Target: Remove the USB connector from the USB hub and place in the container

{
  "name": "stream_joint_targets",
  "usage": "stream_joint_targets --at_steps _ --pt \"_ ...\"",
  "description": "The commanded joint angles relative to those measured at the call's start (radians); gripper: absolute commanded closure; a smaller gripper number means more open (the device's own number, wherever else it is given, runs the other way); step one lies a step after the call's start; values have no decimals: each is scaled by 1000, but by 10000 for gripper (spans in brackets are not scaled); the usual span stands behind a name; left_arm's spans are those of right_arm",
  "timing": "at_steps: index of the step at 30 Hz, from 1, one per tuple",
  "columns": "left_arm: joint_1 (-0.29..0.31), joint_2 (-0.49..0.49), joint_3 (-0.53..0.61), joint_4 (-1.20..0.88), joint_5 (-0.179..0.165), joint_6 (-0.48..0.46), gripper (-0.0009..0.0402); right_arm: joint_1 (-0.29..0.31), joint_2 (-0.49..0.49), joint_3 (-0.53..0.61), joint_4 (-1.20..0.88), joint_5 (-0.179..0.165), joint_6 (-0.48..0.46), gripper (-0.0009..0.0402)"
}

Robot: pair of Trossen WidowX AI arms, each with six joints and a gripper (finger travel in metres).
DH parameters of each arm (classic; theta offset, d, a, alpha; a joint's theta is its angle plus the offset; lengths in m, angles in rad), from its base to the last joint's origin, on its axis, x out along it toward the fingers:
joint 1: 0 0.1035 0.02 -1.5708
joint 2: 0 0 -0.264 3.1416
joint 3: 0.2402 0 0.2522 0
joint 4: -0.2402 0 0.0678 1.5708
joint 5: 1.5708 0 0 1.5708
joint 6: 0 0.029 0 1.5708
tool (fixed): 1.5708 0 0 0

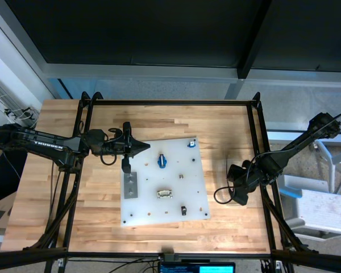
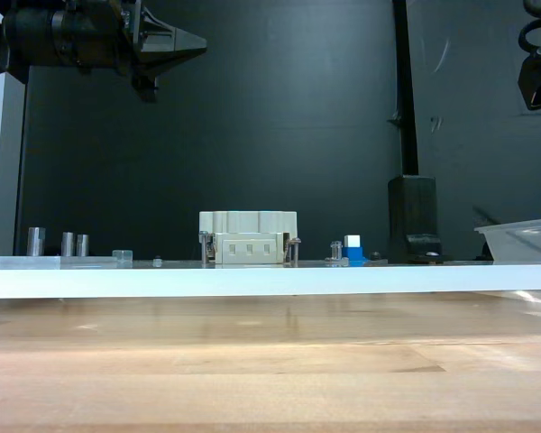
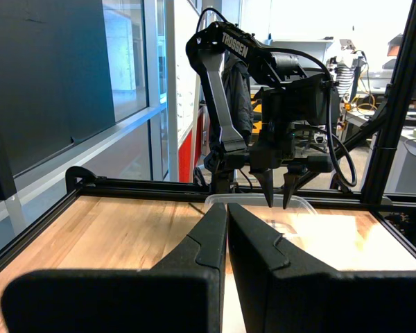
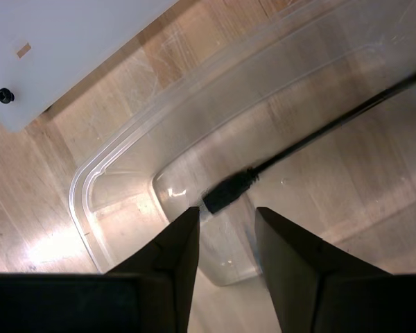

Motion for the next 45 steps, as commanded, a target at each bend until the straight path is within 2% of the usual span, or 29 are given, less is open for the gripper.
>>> stream_joint_targets --at_steps 1,45 --pt "0 0 0 0 0 0 392 0 1 0 0 1 3 266" --pt "0 0 0 0 0 0 392 0 1 0 1 2 13 263"
